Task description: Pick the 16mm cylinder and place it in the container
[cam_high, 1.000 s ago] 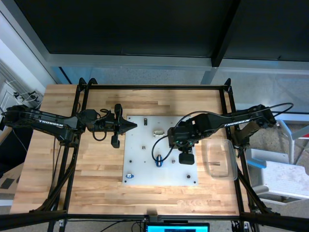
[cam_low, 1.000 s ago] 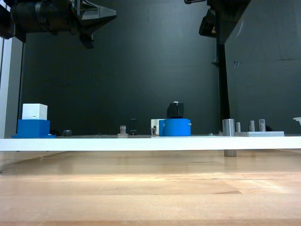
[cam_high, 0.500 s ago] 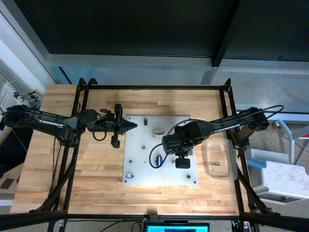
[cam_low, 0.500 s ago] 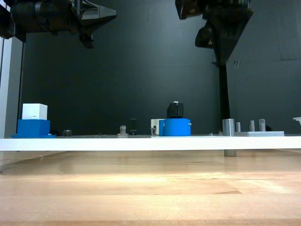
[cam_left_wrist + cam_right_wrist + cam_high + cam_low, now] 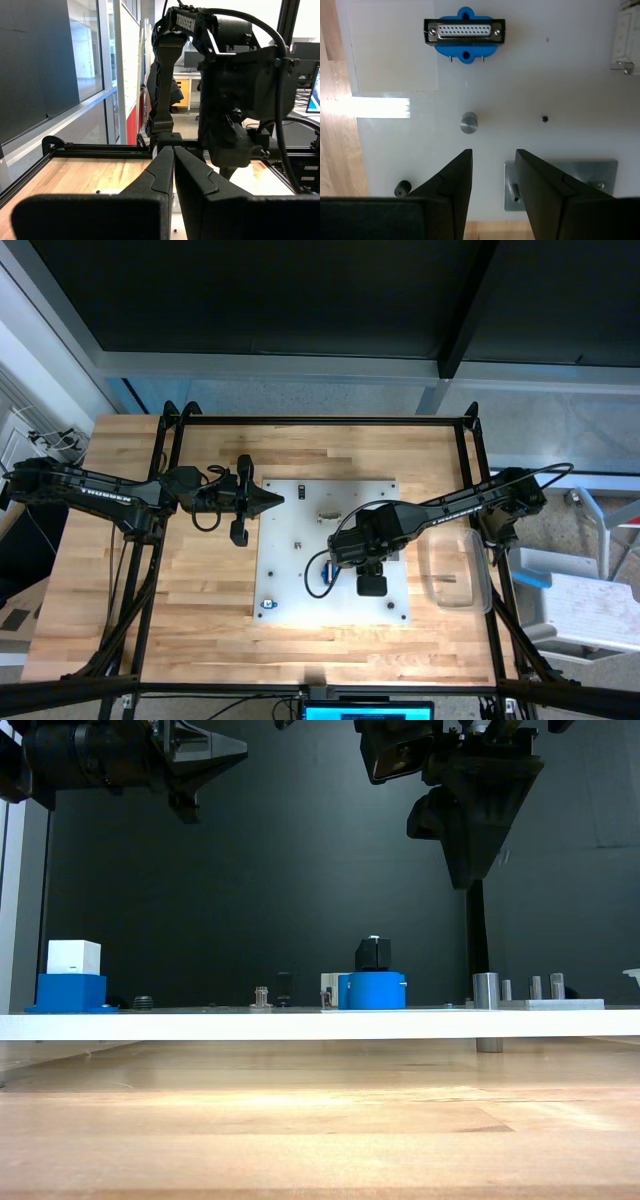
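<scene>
High view: the left gripper point(image 5: 272, 499) hung at the left edge of the white board point(image 5: 290, 580), centre-left of frame. The right gripper point(image 5: 372, 586) pointed down over the board's near right part. The container point(image 5: 455, 565) sat on the wooden table point(image 5: 200, 580) just right of the board.

Low view: the cylinder point(image 5: 486, 990) stood upright right of centre, just beside a grey block point(image 5: 575, 1005) with pegs. The right gripper hung well above it.

Left wrist view: fingers pressed tight together.

Right wrist view: fingers parted by a modest gap, and the cylinder stood on the board beyond them, apart from both.
</scene>
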{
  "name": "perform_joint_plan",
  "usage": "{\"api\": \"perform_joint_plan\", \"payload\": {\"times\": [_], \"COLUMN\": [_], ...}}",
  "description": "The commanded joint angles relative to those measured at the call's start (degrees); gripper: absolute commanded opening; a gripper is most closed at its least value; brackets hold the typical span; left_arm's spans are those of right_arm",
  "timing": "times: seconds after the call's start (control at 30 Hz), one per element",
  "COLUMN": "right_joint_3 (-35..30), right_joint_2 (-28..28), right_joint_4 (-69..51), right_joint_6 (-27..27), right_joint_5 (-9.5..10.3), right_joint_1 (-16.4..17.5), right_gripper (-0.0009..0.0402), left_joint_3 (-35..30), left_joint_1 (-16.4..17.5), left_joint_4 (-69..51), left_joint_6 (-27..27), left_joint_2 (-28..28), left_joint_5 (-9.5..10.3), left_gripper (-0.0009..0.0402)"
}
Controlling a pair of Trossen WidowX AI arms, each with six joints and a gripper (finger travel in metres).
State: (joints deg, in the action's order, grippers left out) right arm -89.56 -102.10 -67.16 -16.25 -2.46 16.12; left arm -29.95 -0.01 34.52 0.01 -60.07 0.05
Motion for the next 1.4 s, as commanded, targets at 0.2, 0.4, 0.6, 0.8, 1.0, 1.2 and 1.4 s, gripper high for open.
{"api": "perform_joint_plan", "payload": {"times": [0.2,0.4,0.6,0.8,1.0,1.2,1.4], "right_joint_3": [0.2,1.1,3.6,4.0,5.4,7.7,8.5], "right_joint_2": [-2.4,-3.6,-4.7,-6.1,-6.1,-6.1,-6.1], "right_joint_4": [1.2,2.6,5.6,6.9,8.9,11.0,12.1], "right_joint_6": [0.1,0.2,0.2,0.3,0.3,0.2,0.2], "right_joint_5": [-0.11,-1.03,-1.05,-1.03,-0.98,-0.98,-0.98], "right_joint_1": [1.2,1.6,1.9,2.0,2.1,2.3,2.3], "right_gripper": [0.017,0.0197,0.0211,0.0217,0.0217,0.0217,0.0217], "left_joint_3": [0.0,0.0,0.0,0.0,0.0,0.0,0.0], "left_joint_1": [0.0,0.0,0.0,0.0,0.0,0.0,0.0], "left_joint_4": [0.0,0.0,0.0,0.0,0.0,0.0,0.0], "left_joint_6": [0.0,0.0,0.0,0.0,0.0,0.0,0.0], "left_joint_2": [0.0,0.0,0.0,0.0,0.0,0.0,0.0], "left_joint_5": [-0.02,-0.02,-0.04,-0.02,-0.02,-0.02,-0.02], "left_gripper": [0.0,0.0,0.0,0.0,0.0,0.0,0.0]}}
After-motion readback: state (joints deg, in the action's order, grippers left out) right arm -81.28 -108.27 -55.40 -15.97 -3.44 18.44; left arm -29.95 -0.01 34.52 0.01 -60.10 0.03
